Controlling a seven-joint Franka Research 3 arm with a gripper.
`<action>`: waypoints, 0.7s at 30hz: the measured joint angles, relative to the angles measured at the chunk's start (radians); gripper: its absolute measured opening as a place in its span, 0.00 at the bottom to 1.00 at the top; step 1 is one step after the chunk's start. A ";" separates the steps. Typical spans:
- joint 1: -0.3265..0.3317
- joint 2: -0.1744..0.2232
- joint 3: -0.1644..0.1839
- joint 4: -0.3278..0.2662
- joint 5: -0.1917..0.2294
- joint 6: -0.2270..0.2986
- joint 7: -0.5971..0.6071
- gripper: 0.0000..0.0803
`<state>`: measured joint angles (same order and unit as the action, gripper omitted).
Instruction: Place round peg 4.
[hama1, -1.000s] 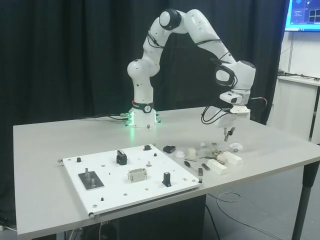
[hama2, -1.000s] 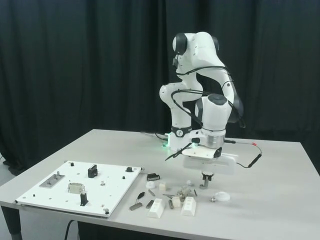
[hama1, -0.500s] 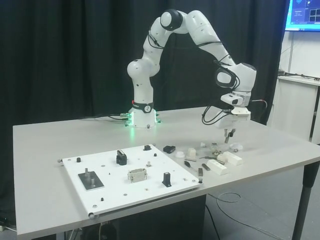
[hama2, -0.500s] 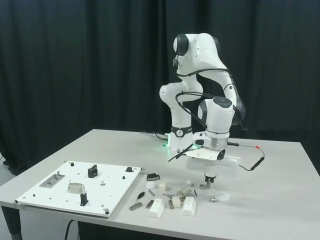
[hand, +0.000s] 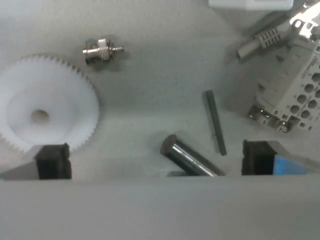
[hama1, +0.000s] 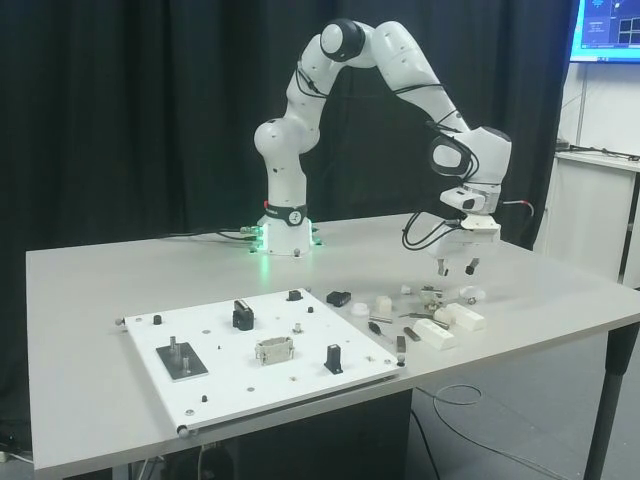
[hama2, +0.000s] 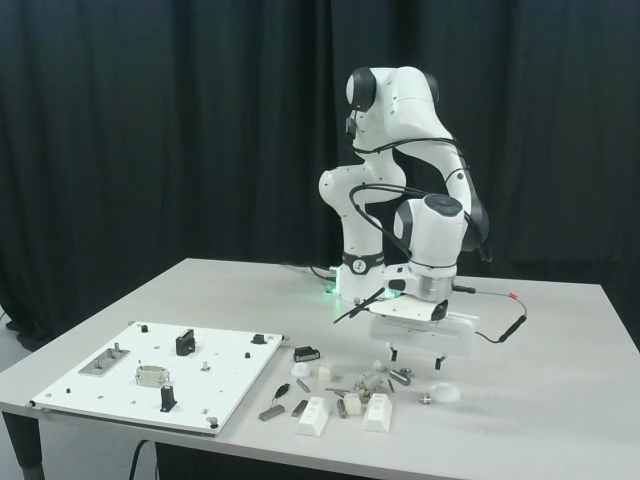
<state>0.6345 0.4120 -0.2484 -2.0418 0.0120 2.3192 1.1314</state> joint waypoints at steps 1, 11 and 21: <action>-0.001 0.000 0.000 0.000 0.000 0.001 0.000 0.81; -0.003 0.000 0.000 0.000 0.000 0.007 0.000 0.99; -0.006 -0.001 0.000 0.001 0.000 0.009 0.000 1.00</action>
<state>0.6289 0.4115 -0.2484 -2.0404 0.0115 2.3283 1.1314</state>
